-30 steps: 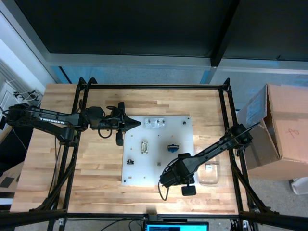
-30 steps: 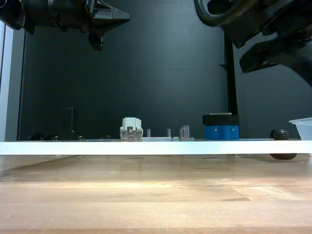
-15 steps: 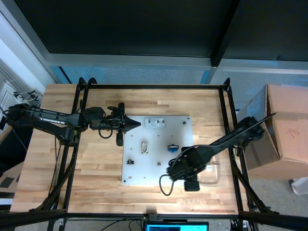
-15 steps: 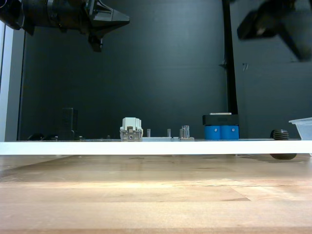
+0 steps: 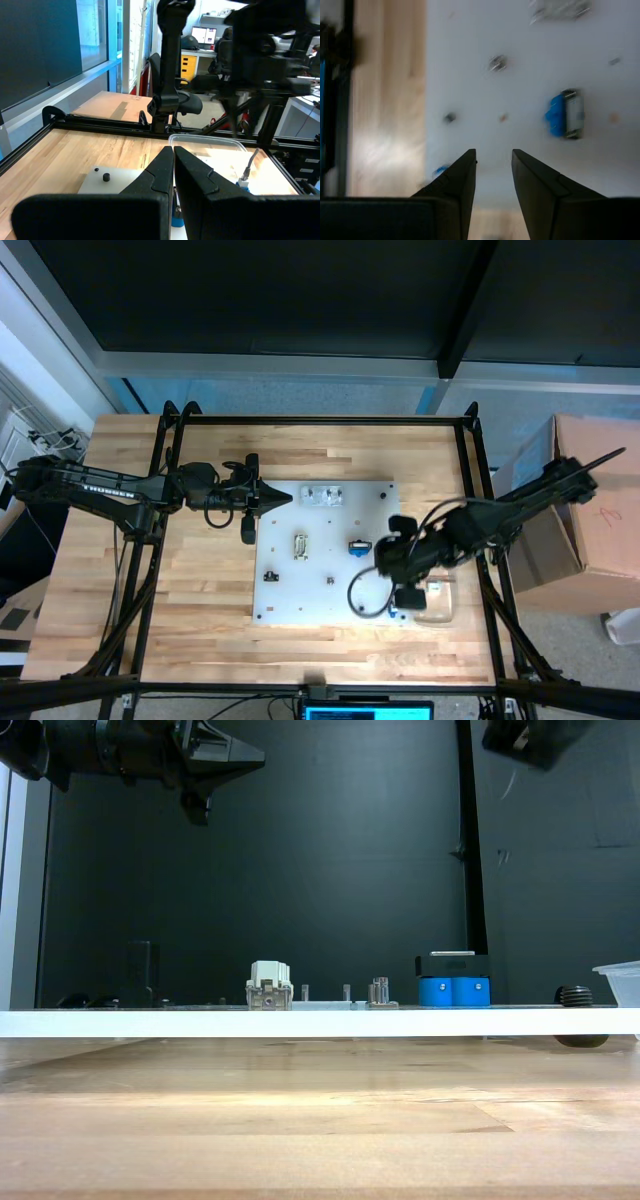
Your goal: Pick the RJ45 connector and install on the taskboard
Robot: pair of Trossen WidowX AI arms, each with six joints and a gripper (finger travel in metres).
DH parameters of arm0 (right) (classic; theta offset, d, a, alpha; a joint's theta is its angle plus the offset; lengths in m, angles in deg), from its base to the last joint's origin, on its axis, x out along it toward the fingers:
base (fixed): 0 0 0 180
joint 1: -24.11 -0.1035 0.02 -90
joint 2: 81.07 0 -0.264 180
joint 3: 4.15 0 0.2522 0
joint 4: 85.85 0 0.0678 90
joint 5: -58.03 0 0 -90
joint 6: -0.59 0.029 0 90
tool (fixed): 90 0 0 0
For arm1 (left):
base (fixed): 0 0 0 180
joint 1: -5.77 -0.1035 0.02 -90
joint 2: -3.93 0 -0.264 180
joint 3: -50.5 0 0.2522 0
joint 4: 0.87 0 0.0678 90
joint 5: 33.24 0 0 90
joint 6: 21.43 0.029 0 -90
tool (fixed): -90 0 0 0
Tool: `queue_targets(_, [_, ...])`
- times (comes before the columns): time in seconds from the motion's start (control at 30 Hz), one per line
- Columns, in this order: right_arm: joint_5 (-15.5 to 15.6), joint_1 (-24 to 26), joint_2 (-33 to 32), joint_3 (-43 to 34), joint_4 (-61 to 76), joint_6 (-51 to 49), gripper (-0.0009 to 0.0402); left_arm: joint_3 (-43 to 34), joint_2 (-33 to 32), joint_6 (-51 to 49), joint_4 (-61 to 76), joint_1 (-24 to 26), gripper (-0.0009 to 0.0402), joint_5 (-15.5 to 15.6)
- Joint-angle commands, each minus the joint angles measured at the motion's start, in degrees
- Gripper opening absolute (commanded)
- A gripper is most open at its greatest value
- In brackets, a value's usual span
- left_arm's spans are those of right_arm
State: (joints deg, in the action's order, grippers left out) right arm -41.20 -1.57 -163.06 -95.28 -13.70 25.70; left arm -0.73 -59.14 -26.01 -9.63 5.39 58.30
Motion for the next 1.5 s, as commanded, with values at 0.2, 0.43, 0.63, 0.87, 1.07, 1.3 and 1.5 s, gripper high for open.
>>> queue_targets(0.2, [-0.22,8.72,13.94,16.17,-21.99,-9.81,0.0027,-0.02,-0.02,0.0,0.02,0.0,0.0001,-0.02])
queue_targets(0.43, [0.46,15.8,23.3,27.56,-43.95,-17.27,0.0003,-0.02,-0.02,0.0,-0.02,0.0,0.0001,-0.02])
queue_targets(0.63, [8.22,22.84,28.68,34.82,-58.16,-18.8,0.0001,-0.02,-0.02,0.0,-0.02,0.0,0.0001,-0.02])
queue_targets(0.87, [15.69,30.25,29.92,41.42,-71.56,-19.17,0.0,-0.02,-0.02,0.0,-0.02,0.0,0.0001,0.0])
queue_targets(1.07, [16.59,32.09,29.81,45.9,-79.87,-18.25,0.0,-0.02,-0.02,0.0,-0.02,0.0,0.0001,0.0])
queue_targets(1.3, [16.31,32.24,29.81,48.98,-85.02,-18.56,0.0,-0.02,-0.02,0.0,-0.02,0.0,0.0001,0.0])
queue_targets(1.5, [16.35,32.24,29.81,49.59,-85.07,-18.53,0.0,-0.02,-0.02,0.0,-0.04,0.0,0.0001,0.0])
